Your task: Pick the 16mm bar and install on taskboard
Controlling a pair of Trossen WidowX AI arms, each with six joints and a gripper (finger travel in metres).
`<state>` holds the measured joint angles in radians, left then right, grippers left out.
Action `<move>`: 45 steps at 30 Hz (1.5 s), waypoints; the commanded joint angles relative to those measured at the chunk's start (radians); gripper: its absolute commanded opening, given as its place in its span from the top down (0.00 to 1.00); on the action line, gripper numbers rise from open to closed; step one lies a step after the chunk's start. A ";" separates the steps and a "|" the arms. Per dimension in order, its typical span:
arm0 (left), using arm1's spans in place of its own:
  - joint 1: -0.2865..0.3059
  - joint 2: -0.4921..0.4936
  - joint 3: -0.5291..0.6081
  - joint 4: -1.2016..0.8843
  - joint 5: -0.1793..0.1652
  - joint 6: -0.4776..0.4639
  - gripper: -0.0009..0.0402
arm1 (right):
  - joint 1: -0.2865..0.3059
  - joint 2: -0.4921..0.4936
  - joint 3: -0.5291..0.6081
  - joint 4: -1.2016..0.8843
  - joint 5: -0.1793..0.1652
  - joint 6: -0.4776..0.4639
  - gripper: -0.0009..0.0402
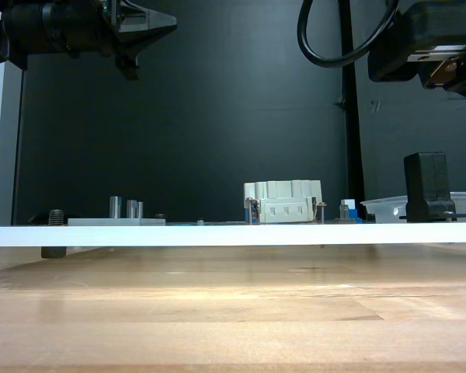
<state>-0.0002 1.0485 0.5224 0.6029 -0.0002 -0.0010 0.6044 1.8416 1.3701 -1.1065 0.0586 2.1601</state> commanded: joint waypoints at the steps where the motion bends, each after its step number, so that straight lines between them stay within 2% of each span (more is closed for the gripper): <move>1: 0.000 0.000 0.000 0.000 0.000 0.000 0.98 | 0.000 0.000 -0.006 0.003 0.000 0.000 0.97; 18: 0.000 0.000 0.000 0.000 0.000 0.000 0.98 | 0.000 0.000 -0.085 0.108 -0.004 0.000 0.97; 35: 0.000 0.000 0.000 0.000 0.000 0.000 0.98 | 0.000 0.000 -0.089 0.106 -0.007 0.000 0.96; 39: 0.000 0.000 0.000 0.000 0.000 0.000 0.98 | 0.000 0.000 -0.089 0.106 -0.007 -0.004 0.91; 45: 0.000 0.000 0.000 0.000 0.000 0.000 0.98 | 0.000 -0.005 -0.085 0.106 -0.007 -0.003 0.76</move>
